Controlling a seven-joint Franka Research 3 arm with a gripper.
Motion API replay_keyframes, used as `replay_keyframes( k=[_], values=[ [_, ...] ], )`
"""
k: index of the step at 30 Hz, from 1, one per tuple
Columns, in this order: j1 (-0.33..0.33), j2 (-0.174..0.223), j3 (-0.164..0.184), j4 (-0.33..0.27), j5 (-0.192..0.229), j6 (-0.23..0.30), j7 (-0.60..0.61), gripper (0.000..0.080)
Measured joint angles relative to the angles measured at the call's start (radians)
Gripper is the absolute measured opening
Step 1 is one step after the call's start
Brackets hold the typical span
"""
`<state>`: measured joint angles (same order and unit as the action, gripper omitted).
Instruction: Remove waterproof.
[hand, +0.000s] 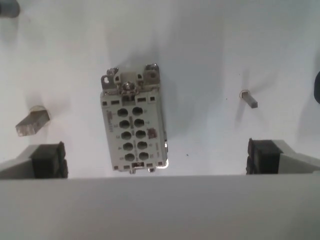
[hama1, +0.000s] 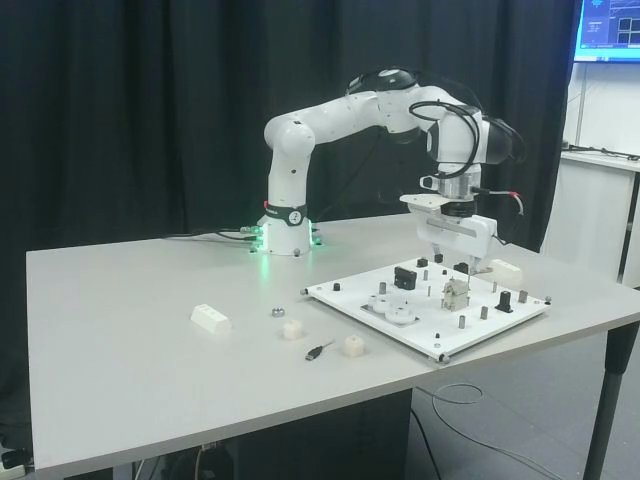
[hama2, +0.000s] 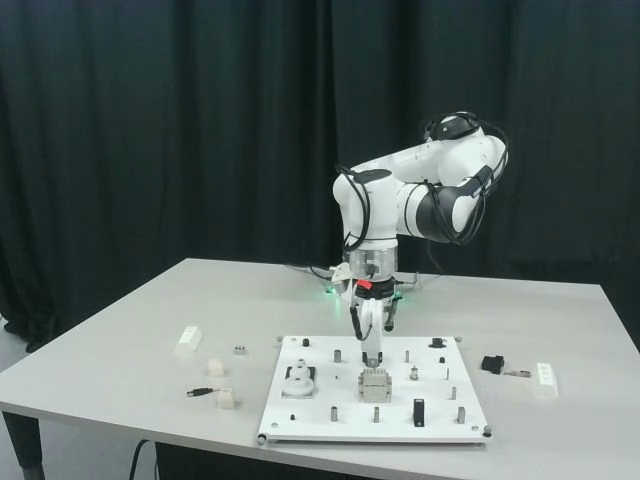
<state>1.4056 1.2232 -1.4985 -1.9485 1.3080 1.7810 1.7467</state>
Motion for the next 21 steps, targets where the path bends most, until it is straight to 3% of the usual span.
replay_keyframes(
  k=[21],
  values=[
    [-0.020,0.000,0.024,0.019,0.009,0.005,0.021,0.0800]
  ],
)
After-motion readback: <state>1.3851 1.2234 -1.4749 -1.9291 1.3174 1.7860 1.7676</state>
